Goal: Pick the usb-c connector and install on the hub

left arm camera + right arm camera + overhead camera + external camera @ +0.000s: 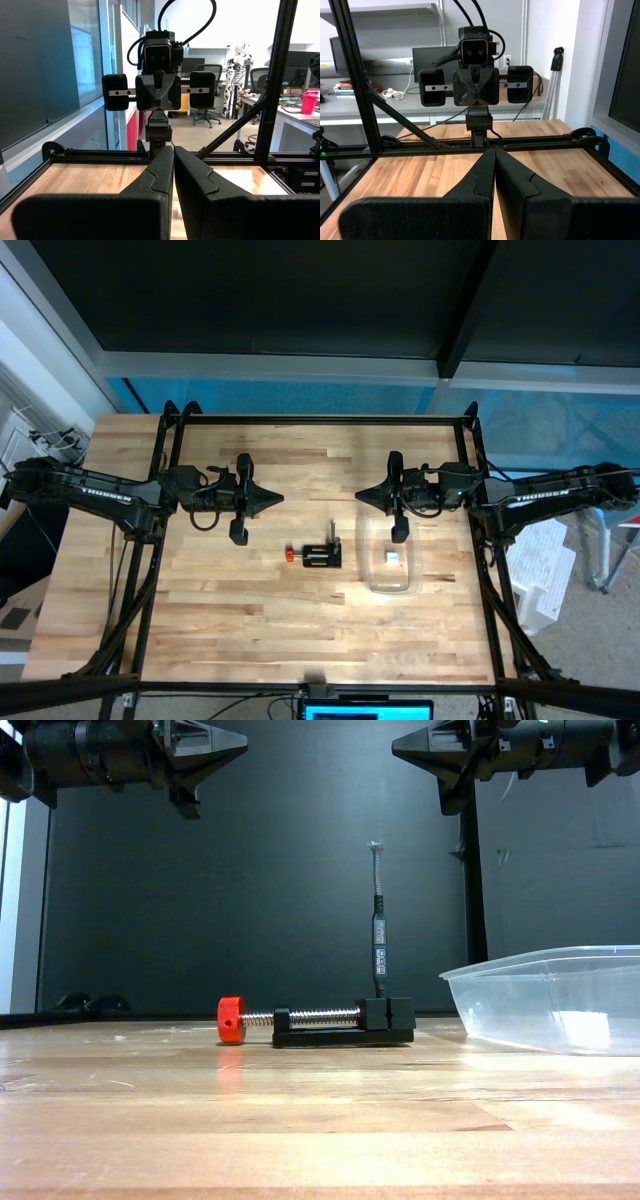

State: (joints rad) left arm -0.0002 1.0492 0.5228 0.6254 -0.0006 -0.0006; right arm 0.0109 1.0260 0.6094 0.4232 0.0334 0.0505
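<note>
Left tool [278, 499] hangs high over the table [250, 620], its fingers [160, 170] pressed flat together with nothing between them, pointing inward at the right tool [361, 495]. That one is level with it, likewise closed on nothing, its fingers [512, 175] meeting in a thin seam. The two tips face each other across a gap, well apart. In the low view both sit far above everything on the wood, left tool [240, 740] and right tool [398, 742] alike. Below and between them, nearer the table's front edge, a small black clamp [322, 557] rests on the table, its red knob [231, 1019] turned toward the left arm. The hub [379, 952], a slim black stick with pale labels and a frayed cable stub on top, stands upright in the clamp's end away from the knob. Just beside the clamp, on the right arm's side, sits a clear plastic tray [392, 590], its far rim under the right tool. The usb-c connector [392, 557], a small white piece, lies free on the tray's floor, clear of the hub and touched by neither tool. Which way it faces cannot be told.
</note>
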